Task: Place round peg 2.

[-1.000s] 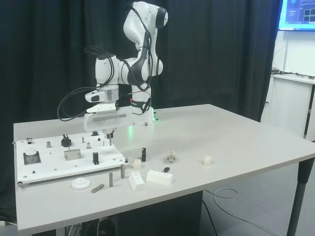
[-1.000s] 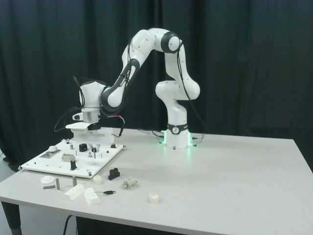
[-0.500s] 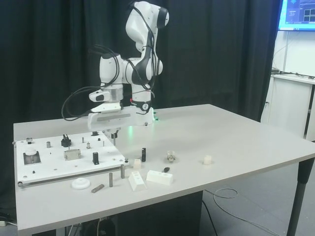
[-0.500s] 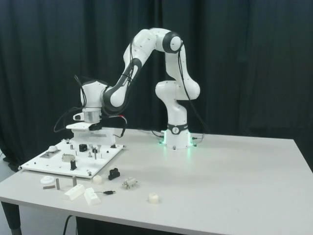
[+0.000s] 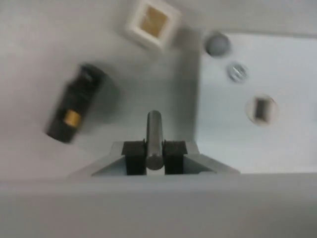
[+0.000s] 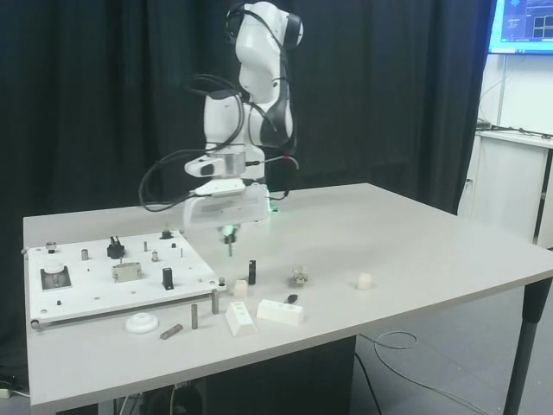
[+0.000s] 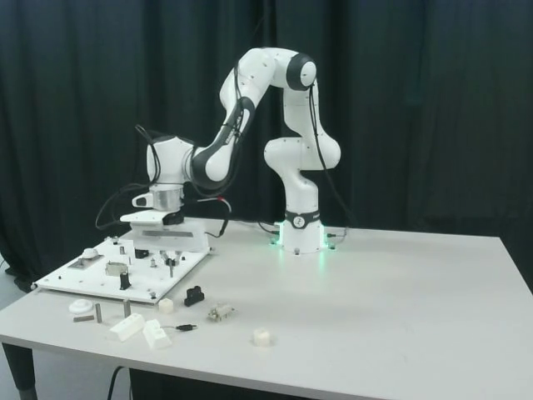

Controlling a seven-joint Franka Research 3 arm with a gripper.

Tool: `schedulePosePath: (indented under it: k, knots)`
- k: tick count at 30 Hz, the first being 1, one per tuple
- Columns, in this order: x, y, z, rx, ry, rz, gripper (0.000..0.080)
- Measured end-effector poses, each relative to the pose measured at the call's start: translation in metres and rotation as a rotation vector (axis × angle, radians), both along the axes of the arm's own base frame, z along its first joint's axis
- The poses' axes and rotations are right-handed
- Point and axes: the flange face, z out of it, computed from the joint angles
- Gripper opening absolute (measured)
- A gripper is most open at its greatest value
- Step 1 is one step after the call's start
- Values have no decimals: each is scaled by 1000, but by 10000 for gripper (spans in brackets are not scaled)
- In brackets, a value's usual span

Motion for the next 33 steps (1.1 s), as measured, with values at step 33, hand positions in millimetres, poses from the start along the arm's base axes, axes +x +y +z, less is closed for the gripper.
schedulePosePath:
  k: [33]
  knots:
    - [51,95,-49,-47,19,61,74]
